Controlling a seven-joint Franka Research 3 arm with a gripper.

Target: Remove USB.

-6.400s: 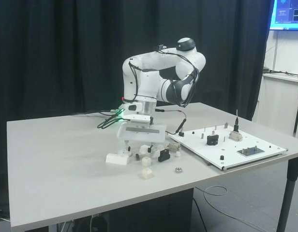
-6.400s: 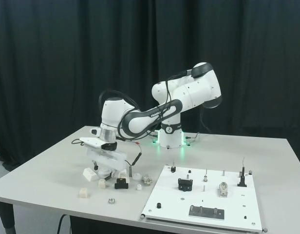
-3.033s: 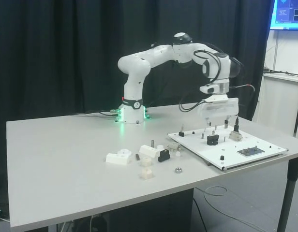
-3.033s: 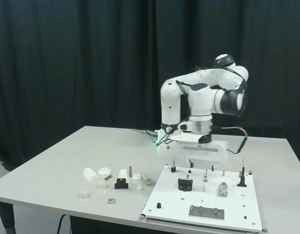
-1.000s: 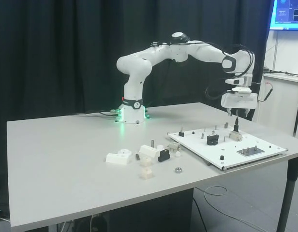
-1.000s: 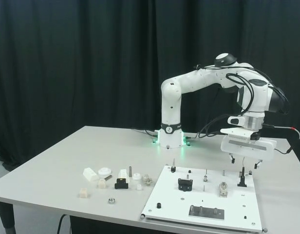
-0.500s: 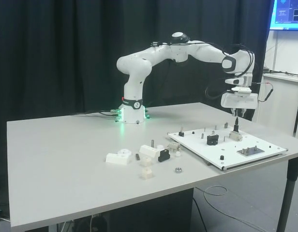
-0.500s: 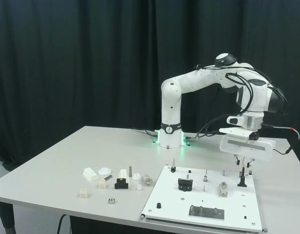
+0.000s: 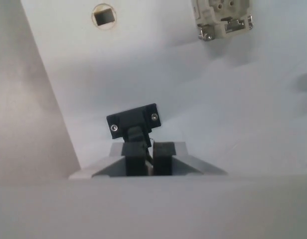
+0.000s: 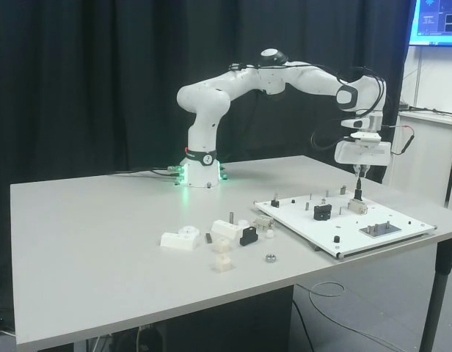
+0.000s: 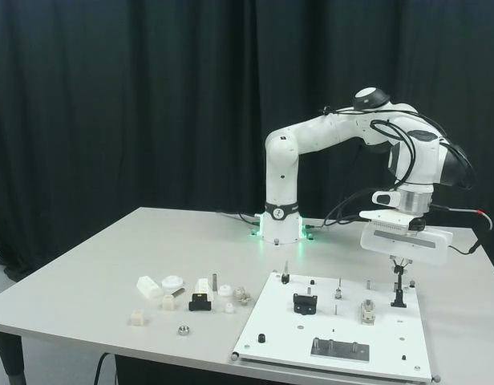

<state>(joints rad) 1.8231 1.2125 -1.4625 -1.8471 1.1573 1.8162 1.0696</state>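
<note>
Loose parts [image 10: 224, 238] lie scattered near the front left of the table [image 10: 94, 235], well apart from the work, likely pieces parked off the board

White board [image 11: 271, 337] sits at the table's right side, holding fixtures upright so the arm can pull straight up from them: a black block [image 11: 304, 302] mid-board, a grey plate [image 11: 339, 349] at its near edge, a white connector [image 9: 222, 20] beside the USB spot, thin pins [image 11: 338, 289] toward the far edge

USB [image 10: 356, 192] stands plugged upright in its black socket block [image 9: 133, 119] at the board's far right corner, a thin stem sticking up from it

Gripper [image 9: 143, 155] hangs straight above that block, jaws pointing down and drawn close together around the plug top; wrist view shows only a slim gap between them, with the plug's upper part seemingly in it. I judge the jaws are pinching the USB, though actual contact is hard to confirm

Vertical hold fits a straight lift out of the socket, not yet done; plug looks seated

Arm base [image 10: 199, 165] with green light at the table's far side, black curtain [image 11: 151, 96] behind
</note>
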